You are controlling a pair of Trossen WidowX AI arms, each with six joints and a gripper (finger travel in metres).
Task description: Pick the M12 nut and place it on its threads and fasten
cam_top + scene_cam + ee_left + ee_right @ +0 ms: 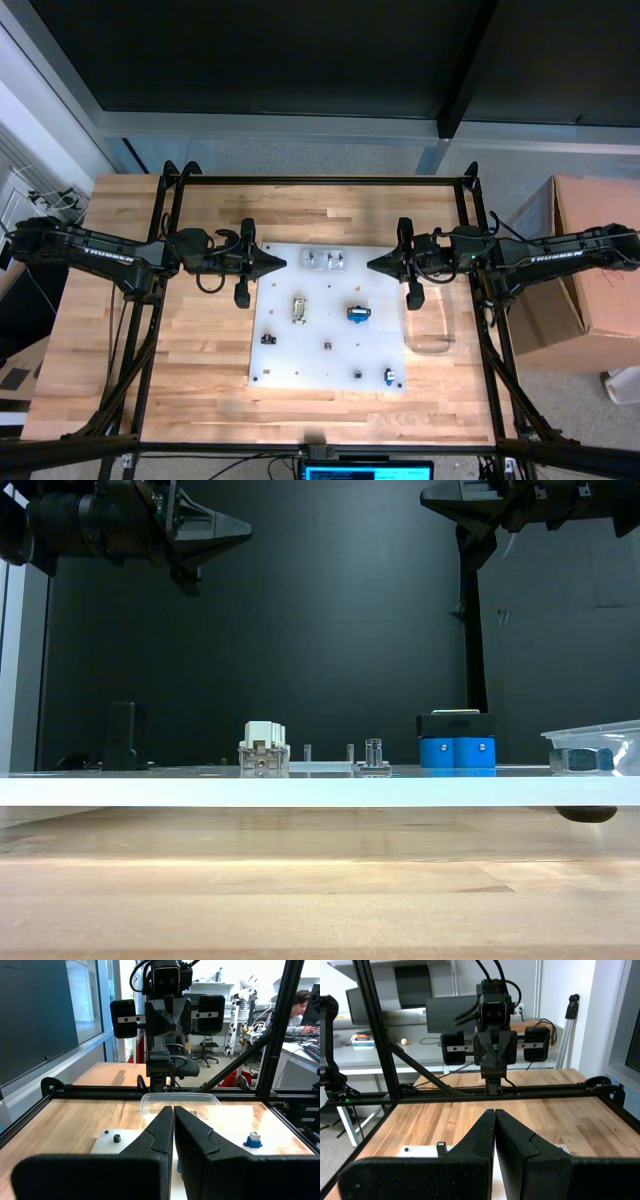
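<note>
1. Pale wooden table [320, 880] carries the flat white plastic board [200, 788]. No clamp shows along the board's near edge. If the board is loose, a twisting grip on a part could drag it sideways.
2. At the board's near right corner, the small silver hexagonal nut [580, 760] sits on its stud. It looks level, with no ribs showing beneath it. Whether it is tight cannot be told. A nut left short of tight, or started crooked, could work loose or jam.
3. Just off the board's right edge lies the clear plastic tray [445, 345], and the high view shows no nut in it. An arm coming down toward the board's near right corner could clip the tray's rim and shove it against the board.
4. Toward the board's middle stand the blue block with a black top [455, 752] and the white boxy connector [262, 750]. A low sweep across the board would strike them.
5. High above the board's far left part hangs the black left gripper [173, 1108]. Its fingers [160, 1132] are pressed together on nothing.
6. High above the board's far right part, the black right gripper [495, 1111] also has its fingers [482, 1132] closed and empty. Lowered like that, they would land on top of the nut and not straddle it. The two tips face each other, so an inward move by both arms risks a collision.
</note>
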